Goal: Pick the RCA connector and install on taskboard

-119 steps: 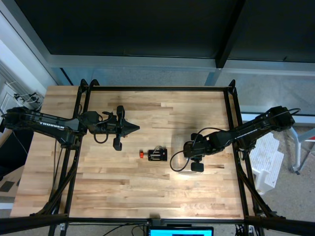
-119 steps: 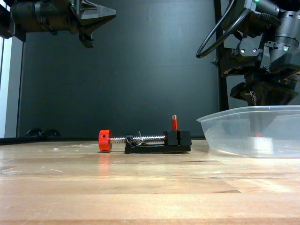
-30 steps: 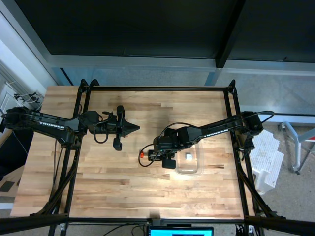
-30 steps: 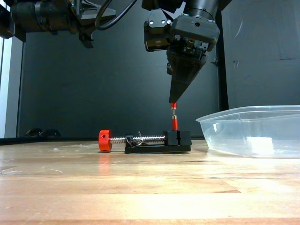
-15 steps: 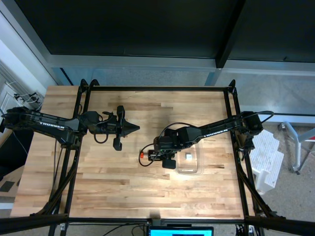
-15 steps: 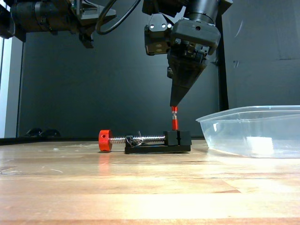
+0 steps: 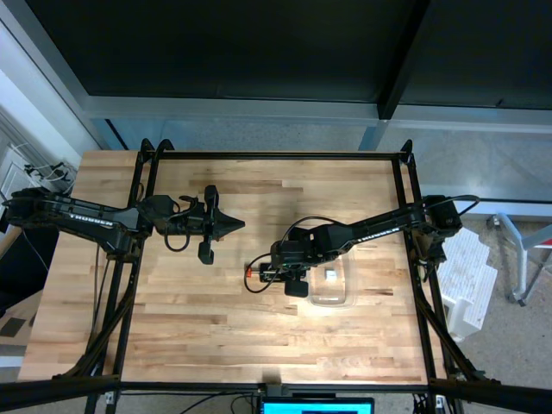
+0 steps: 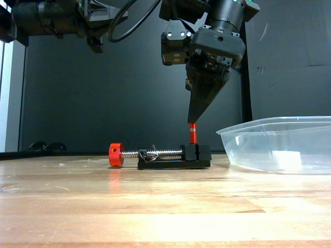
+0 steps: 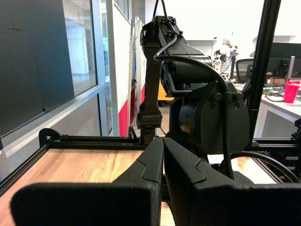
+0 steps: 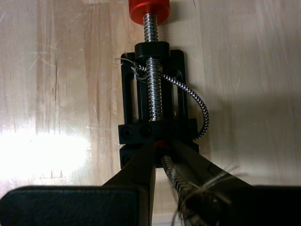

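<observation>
Pale wood planks make the table (image 7: 216, 332), ringed by a black metal frame (image 7: 276, 156). The 2 black arms reach in over it. The left arm (image 7: 78, 214) lies out level above the table's left half, well apart from the work. The left gripper (image 7: 241, 225) at its end points toward the middle with its 2 fingers pressed together. The right arm (image 7: 379, 229) stretches from the right edge to the table's centre. The right gripper (image 8: 192, 119) points straight down over the taskboard, its fingers drawn in to a narrow point.

A clear plastic tray (image 8: 279, 147) sits on the table just to the right of the taskboard, apart from it. The taskboard (image 8: 173, 158) is a small black vise-like block lying flat. It has a silvery threaded screw (image 10: 154, 94) along its middle and a red knob (image 8: 115, 154) at its left end in the low view. A braided lead (image 10: 200, 110) loops off 1 side, and a red post (image 8: 192, 137) stands upright on the right end.

The RCA connector (image 10: 160, 143) is pinched between the right gripper's fingertips. It is a red bit with a short braided, frayed tail running back between the fingers. It stands directly on top of the red post, in line with it; whether it is fully seated cannot be told. 1 small whitish-grey piece (image 7: 330, 275) lies inside the tray.
</observation>
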`<control>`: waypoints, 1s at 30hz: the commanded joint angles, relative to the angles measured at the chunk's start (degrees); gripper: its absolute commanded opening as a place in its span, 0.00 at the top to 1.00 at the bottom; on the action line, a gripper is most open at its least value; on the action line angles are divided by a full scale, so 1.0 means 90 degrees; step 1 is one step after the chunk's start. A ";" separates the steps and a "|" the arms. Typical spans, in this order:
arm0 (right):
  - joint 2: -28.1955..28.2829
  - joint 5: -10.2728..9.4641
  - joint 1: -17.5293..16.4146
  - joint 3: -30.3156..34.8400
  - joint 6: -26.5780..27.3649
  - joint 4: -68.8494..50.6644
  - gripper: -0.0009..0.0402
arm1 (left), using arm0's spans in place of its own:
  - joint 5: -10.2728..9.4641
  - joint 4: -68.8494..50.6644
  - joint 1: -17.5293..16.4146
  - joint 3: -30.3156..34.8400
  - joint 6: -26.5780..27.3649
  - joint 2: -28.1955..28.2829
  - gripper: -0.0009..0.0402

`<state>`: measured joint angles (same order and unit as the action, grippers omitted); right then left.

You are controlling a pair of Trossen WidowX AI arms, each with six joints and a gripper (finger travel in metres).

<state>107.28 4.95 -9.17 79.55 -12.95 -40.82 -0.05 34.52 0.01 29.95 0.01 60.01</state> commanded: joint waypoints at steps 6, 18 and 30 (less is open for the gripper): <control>0.0012 0.0000 -0.0002 -0.0114 -0.0002 0.0090 0.97 | 0.0002 0.0000 -0.0002 0.0000 -0.0002 0.0000 0.98; -0.0029 0.0000 -0.0002 -0.0073 0.0000 0.0092 0.97 | 0.0005 0.0002 0.0000 0.0000 -0.0002 0.0000 0.98; -0.0163 0.0002 0.0000 -0.0073 0.0022 0.0092 0.79 | 0.0002 0.0002 0.0000 0.0000 -0.0002 0.0000 0.98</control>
<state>106.13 4.91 -9.15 78.76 -12.75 -40.49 -0.03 34.52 0.01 29.93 0.01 59.99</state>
